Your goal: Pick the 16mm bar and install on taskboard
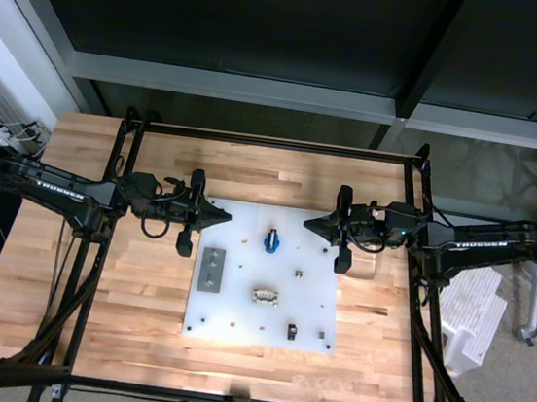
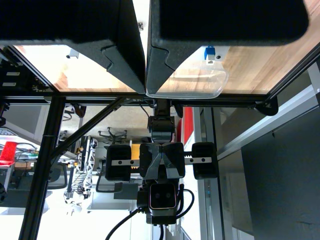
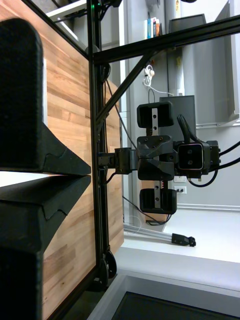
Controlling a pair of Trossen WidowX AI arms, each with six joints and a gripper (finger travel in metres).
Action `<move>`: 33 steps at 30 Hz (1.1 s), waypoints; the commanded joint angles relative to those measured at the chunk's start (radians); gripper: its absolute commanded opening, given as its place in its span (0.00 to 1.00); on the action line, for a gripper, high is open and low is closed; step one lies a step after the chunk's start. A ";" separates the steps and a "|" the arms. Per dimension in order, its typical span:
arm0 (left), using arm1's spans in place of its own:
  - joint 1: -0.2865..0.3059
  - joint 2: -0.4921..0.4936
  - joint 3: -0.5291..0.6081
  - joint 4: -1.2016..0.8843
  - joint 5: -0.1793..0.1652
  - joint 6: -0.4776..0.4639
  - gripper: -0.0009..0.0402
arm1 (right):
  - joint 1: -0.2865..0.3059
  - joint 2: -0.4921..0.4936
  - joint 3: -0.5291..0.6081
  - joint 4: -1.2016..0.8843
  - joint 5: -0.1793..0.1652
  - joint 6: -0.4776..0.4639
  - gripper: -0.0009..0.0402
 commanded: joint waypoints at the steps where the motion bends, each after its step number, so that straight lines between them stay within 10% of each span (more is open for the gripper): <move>1: 0.000 0.000 0.000 0.000 0.000 0.000 0.02 | 0.000 0.001 0.000 0.003 0.001 -0.001 0.02; 33: 0.000 0.000 0.000 0.000 0.000 0.000 0.02 | 0.000 0.001 0.000 -0.020 0.000 -0.002 0.02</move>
